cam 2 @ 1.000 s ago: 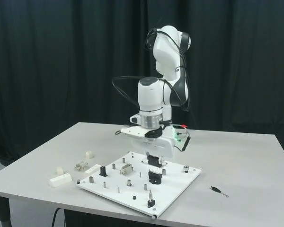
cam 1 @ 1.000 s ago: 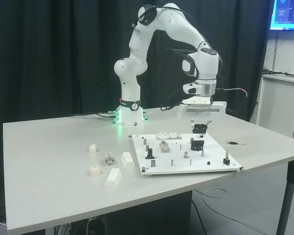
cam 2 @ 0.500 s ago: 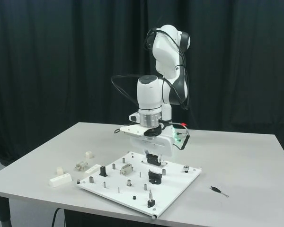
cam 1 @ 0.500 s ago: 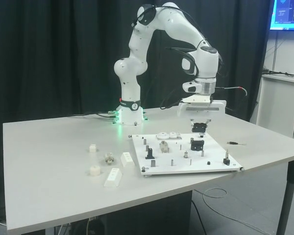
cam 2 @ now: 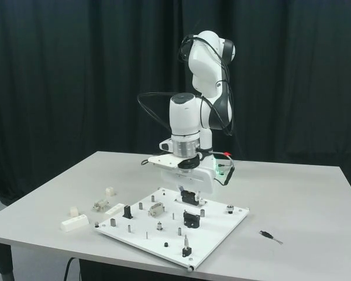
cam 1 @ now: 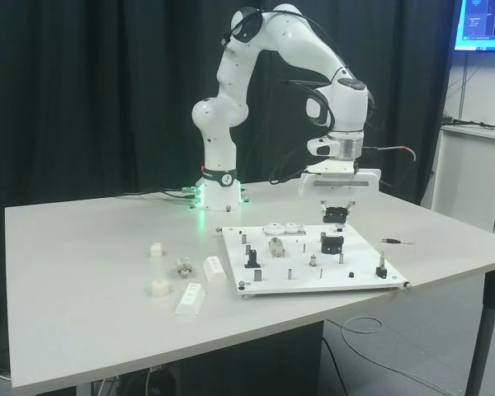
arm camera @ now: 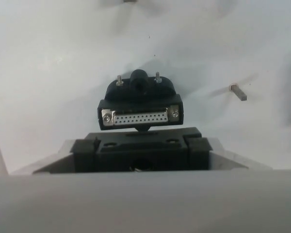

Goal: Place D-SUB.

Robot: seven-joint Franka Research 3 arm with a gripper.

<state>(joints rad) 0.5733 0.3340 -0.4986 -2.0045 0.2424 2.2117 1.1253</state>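
The D-SUB connector (arm camera: 139,114), black with a grey pin face and two screws, sits upright on the white board (arm camera: 48,73), free of the gripper. It stands on the board (cam 1: 313,282) as a small black block, the D-SUB (cam 1: 331,243), also the D-SUB (cam 2: 191,219). My gripper (cam 1: 336,215) hangs a short way above and behind it, open, with nothing between its black fingers (arm camera: 85,148). From the second room view the gripper (cam 2: 190,197) is over the board's (cam 2: 164,241) far half.
The board carries several small pegs, sockets and black parts (cam 1: 252,257). White blocks (cam 1: 191,299) and small pieces lie on the grey table left of the board. A thin tool (cam 2: 270,236) lies to the board's right. The arm's base (cam 1: 219,194) stands behind.
My gripper has risen a little above the board. The D-SUB has stayed in place on the board.
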